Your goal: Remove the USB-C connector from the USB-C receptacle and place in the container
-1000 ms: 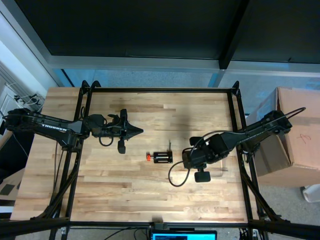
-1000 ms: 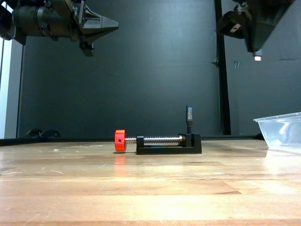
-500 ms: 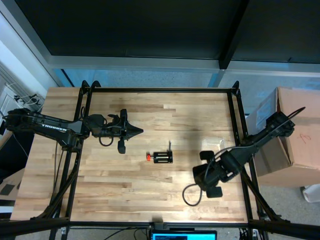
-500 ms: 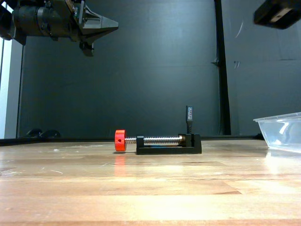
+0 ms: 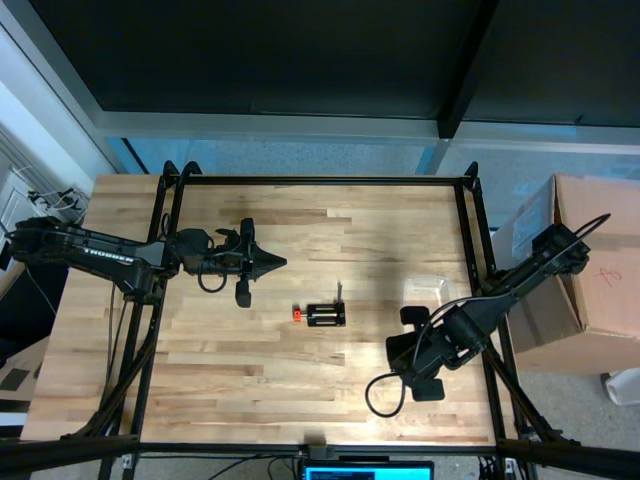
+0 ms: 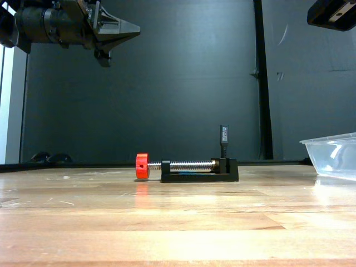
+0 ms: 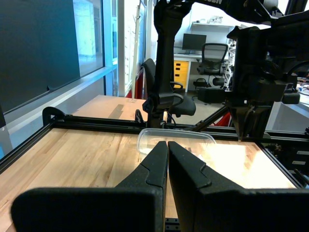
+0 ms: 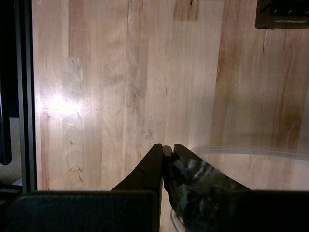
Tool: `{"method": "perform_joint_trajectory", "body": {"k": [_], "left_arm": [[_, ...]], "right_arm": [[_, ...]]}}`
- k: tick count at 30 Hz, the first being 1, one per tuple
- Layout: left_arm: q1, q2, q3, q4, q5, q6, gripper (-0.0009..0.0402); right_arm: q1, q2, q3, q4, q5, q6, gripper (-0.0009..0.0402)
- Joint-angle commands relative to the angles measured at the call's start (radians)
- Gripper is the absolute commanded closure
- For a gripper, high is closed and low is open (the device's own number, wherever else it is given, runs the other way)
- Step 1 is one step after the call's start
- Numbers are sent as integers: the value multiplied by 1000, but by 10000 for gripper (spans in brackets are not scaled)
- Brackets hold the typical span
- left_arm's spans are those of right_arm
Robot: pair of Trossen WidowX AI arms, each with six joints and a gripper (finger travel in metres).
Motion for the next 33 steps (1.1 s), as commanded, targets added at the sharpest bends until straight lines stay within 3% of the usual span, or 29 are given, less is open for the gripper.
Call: {"method": "perform_joint_trajectory", "body": {"k": [1,12,33], "left_arm": [[0,0,0,0,0,0,393],[0,0,0,0,0,0,393],[0,0,0,0,0,0,393]], "right_arm": [[1,10,-1,14,3,-5,393],[4,84,-15,94,0,-12,393],[4,85,-258,368,-8,13,393]]}}
